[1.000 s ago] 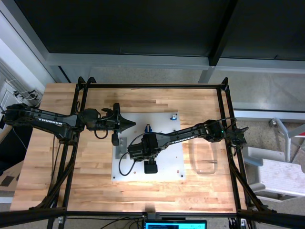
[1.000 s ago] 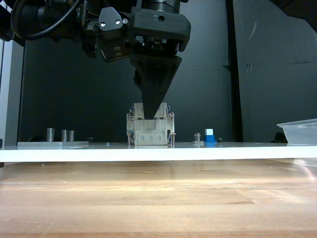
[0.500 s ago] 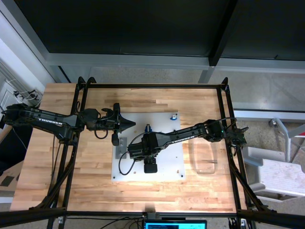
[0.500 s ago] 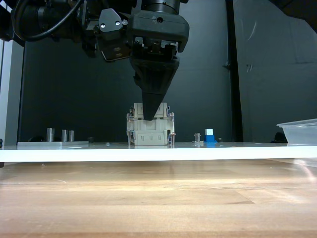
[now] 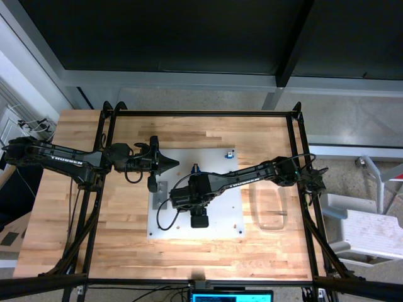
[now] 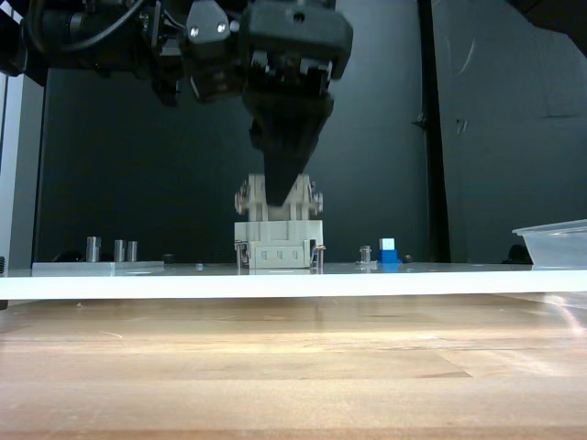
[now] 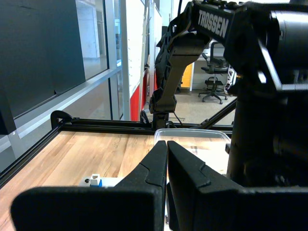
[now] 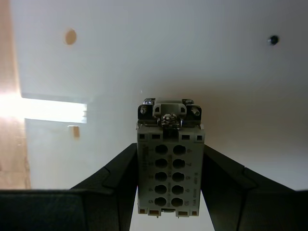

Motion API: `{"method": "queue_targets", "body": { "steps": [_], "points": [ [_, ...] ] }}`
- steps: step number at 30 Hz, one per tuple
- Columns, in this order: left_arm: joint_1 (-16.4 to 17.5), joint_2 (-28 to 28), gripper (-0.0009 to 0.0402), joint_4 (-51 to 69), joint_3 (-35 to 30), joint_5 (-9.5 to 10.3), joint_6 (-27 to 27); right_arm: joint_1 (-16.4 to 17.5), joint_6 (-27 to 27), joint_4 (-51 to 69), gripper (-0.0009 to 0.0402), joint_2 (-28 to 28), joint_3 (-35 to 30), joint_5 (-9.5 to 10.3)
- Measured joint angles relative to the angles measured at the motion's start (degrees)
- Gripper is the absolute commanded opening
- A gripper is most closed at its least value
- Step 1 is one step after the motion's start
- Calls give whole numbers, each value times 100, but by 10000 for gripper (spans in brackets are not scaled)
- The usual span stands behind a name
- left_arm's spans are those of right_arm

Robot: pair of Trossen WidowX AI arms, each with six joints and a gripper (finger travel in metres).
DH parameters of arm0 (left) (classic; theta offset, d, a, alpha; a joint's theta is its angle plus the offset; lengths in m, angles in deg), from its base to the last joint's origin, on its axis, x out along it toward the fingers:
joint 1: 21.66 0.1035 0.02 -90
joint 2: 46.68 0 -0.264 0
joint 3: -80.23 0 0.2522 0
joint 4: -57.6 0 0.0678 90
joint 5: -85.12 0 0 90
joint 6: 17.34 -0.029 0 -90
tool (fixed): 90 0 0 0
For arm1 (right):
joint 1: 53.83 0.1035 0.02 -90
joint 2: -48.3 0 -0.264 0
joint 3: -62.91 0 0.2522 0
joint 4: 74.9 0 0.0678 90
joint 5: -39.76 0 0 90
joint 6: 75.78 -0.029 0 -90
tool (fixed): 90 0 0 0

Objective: Remove the HAN10-E connector and place it in the container

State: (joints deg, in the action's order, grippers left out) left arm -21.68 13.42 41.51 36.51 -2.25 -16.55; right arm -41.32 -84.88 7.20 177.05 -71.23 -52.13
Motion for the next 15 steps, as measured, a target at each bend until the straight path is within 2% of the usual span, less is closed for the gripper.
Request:
{"method": "queue_targets", "body": {
  "steps": [15],
  "points": [
    [0,0,0,0,2,0,2,4,0,101,19,-208,0,-2]
  ]
}}
